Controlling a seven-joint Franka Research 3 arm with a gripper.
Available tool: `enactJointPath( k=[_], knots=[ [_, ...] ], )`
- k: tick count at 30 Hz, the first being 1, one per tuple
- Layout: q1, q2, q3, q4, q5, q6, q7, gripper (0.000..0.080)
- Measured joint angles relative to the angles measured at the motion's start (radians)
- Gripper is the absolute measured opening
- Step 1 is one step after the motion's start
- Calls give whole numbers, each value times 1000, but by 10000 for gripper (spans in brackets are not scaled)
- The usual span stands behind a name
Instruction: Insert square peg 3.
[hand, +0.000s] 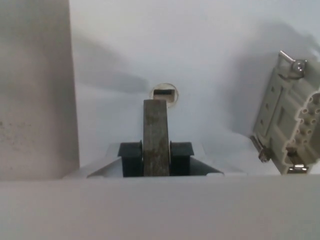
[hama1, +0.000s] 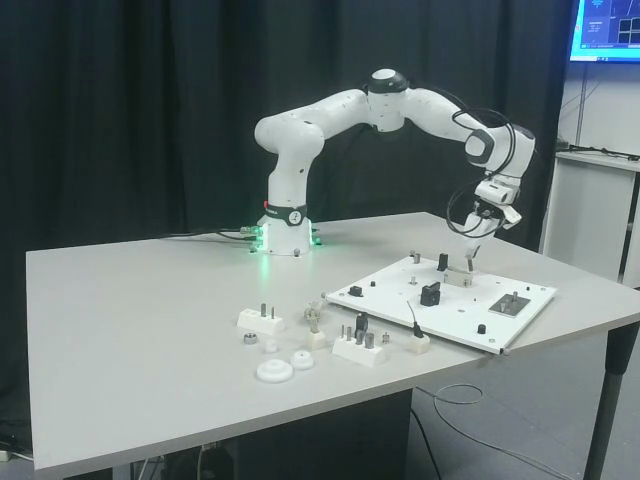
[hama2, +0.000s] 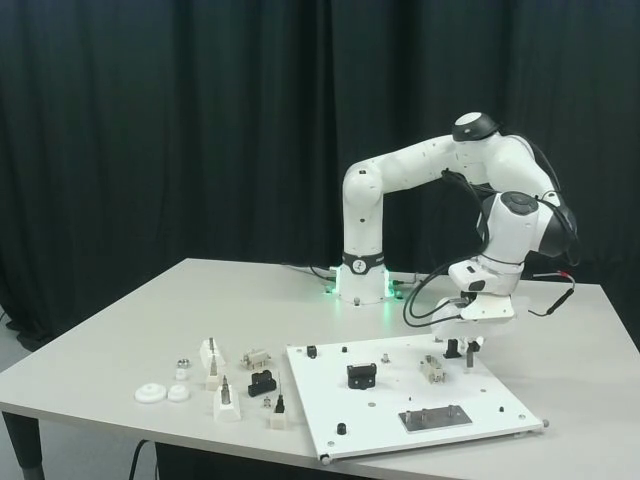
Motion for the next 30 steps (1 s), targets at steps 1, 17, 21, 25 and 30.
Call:
enactJointPath(
  k=[1,17,21,25,30],
  knots=[
    [-4,0,0,5,-4,-6,0,112],
    [-70,1,6,78,-41,-90,14,112],
    [-83,1,12,89,-44,-103,24,112],
    [-93,1,20,96,-45,-110,28,112],
    [-103,1,30,106,-46,-117,28,112]
  ],
)
